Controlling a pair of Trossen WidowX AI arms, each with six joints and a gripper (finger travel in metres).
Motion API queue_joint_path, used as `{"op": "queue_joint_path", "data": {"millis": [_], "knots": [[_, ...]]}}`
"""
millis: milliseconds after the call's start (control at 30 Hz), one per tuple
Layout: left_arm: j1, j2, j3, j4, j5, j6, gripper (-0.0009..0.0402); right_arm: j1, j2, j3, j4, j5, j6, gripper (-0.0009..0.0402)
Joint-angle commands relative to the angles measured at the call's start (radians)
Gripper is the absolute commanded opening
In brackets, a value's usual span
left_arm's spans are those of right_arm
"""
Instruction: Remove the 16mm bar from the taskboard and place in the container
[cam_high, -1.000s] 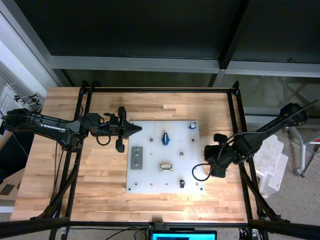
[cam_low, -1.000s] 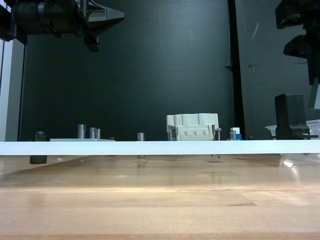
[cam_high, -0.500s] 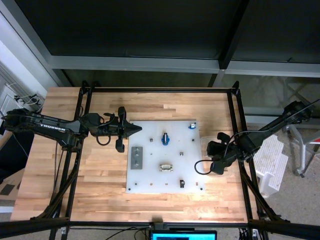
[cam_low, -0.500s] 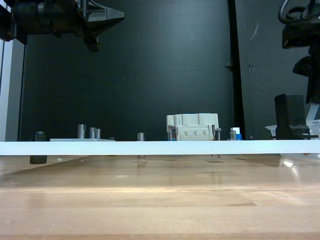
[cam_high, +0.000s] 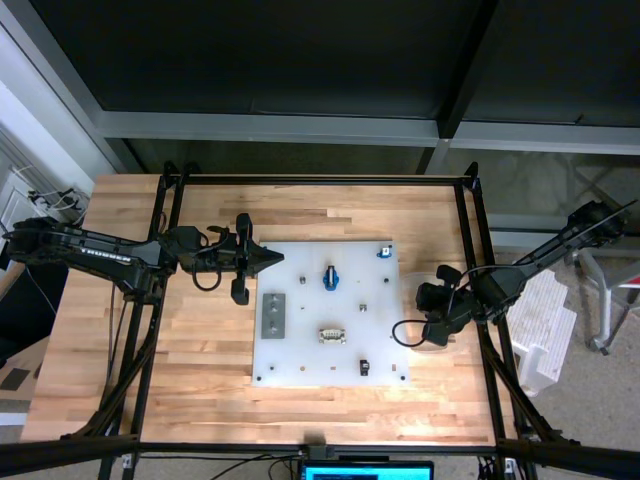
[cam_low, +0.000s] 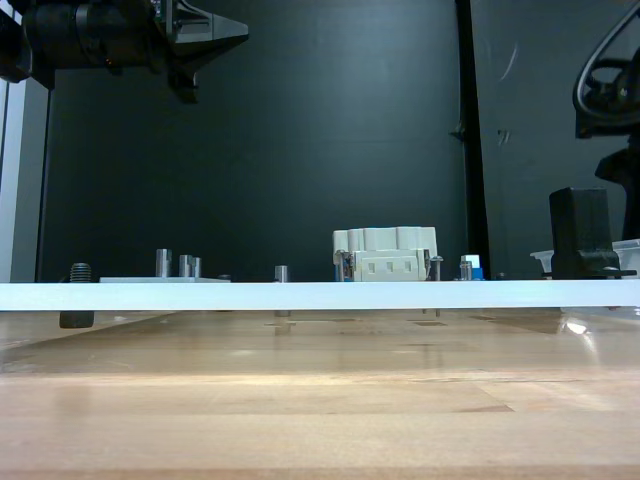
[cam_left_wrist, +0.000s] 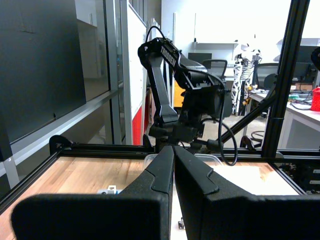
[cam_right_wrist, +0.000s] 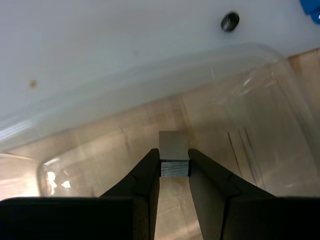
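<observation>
Swinging 3 o'clock off taskboard (cam_high: 300, 350), your right gripper (cam_right_wrist: 174, 162) now pinches 16mm bar (cam_right_wrist: 174, 145) over container (cam_right_wrist: 225, 115) | release next | left gripper (cam_left_wrist: 173, 150) closed empty, board's 10 o'clock.

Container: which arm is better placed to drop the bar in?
Right. The right gripper is shut on the bar over the container. The left gripper hangs shut and empty near the board's far left corner.

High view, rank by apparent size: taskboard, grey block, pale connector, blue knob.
1. taskboard
2. grey block
3. pale connector and blue knob: too alike to rank.
Left pincer shut, raised by the taskboard's far-left corner; right pincer shut on the 16mm bar over the container.
</observation>
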Motion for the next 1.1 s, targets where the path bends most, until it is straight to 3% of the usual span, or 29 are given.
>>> {"op": "queue_joint_path", "data": {"millis": [33, 167, 733, 867, 1100], "knots": [[0.000, 0.000, 0.000, 0.000, 0.000, 0.000, 0.0000, 0.002, 0.000, -0.031, 0.039, -0.002, 0.000, 0.0002], [0.000, 0.000, 0.000, 0.000, 0.000, 0.000, 0.0000, 0.003, 0.000, -0.063, 0.069, -0.029, 0.000, 0.0002], [0.000, 0.000, 0.000, 0.000, 0.000, 0.000, 0.0000, 0.006, 0.000, -0.088, 0.072, -0.032, 0.000, 0.0002], [0.000, 0.000, 0.000, 0.000, 0.000, 0.000, 0.0000, 0.006, 0.000, -0.088, 0.072, -0.054, -0.001, 0.0002], [0.000, 0.000, 0.000, 0.000, 0.000, 0.000, 0.0000, 0.006, 0.001, -0.088, 0.073, -0.053, -0.001, 0.0002]]}}
